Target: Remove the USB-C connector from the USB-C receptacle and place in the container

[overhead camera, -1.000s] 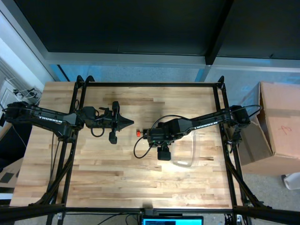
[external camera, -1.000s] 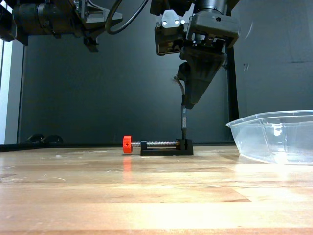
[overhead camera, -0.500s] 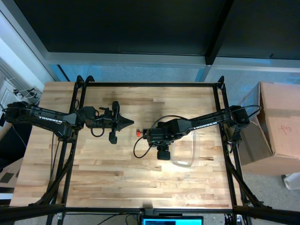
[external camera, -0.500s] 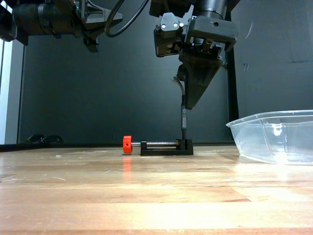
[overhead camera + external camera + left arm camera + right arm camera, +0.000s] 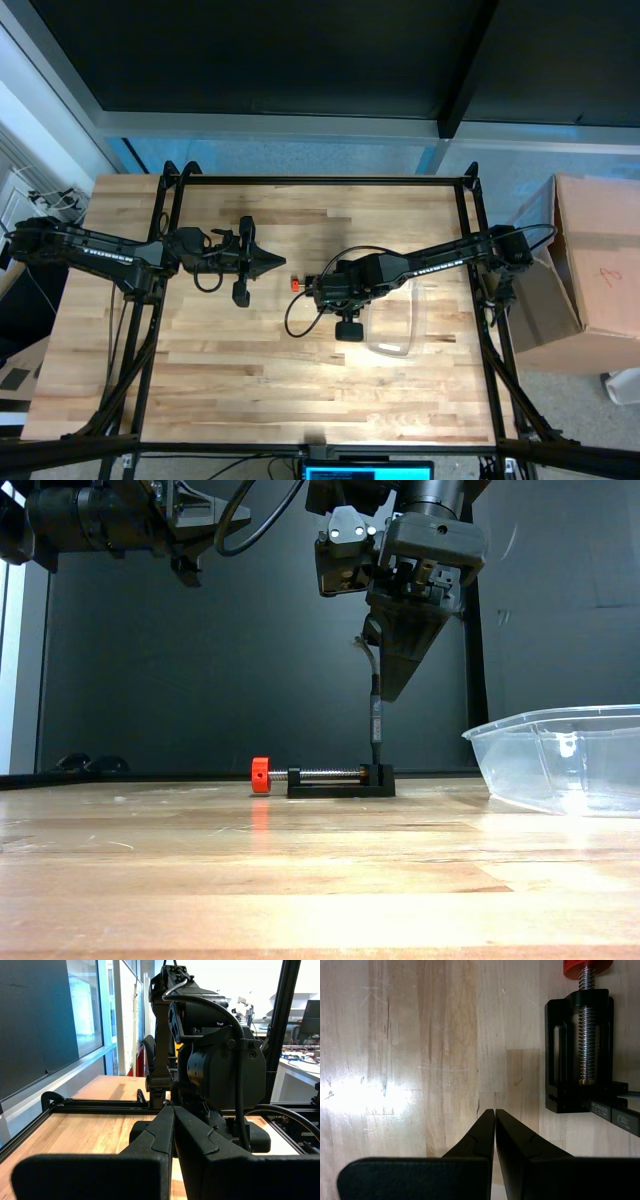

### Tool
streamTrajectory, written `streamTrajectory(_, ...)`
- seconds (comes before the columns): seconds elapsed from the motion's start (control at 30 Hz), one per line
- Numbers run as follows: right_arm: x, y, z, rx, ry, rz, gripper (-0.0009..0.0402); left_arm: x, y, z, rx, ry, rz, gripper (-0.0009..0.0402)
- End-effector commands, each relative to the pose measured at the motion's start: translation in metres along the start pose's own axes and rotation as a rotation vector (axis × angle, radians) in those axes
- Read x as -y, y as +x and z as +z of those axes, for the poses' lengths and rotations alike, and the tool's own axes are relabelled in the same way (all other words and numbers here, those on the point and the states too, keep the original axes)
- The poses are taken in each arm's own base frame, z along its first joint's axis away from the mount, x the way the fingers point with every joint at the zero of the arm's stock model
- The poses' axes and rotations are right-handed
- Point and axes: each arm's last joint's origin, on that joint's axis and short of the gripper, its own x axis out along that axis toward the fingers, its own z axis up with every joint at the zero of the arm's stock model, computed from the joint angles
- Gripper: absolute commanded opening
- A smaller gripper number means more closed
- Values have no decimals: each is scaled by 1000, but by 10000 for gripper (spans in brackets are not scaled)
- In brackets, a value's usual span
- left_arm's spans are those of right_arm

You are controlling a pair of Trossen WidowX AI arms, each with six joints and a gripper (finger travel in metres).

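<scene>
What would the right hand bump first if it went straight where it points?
Probably the bare wooden table, beside the black clamp holding the plug. The right hand points down, shut and empty; the left hand hovers shut, farther left.

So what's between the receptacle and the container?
Bare tabletop, in the low view. The USB-C connector stands in the receptacle, right gripper shut above it; left gripper shut, farther left.

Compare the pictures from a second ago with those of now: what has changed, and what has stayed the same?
The right gripper, shut on nothing just above the plug, has edged slightly toward the container. Nothing was taken hold of or let go. The plug stays upright in its seat in the clamp. The left gripper stays shut, raised over the table's left half.
</scene>
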Motion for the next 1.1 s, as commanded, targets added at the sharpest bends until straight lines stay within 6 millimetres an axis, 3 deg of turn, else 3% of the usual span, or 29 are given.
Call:
streamTrajectory(0.03, 0, 0, 0, 1, 0, 0, 3, 0, 0, 0, 0, 0, 0, 0)
streamTrajectory(0.4, 0, -7, 0, 15, -9, 11, 4, 0, 0, 0, 0, 0, 0, 0)
streamTrajectory(0.97, 19, -85, -16, 171, 6, 21, 4, 0, 0, 0, 0, 0, 0, 0)
streamTrajectory(1.1, 20, -95, -20, 192, -2, 23, 4, 0, 0, 0, 0, 0, 0, 0)
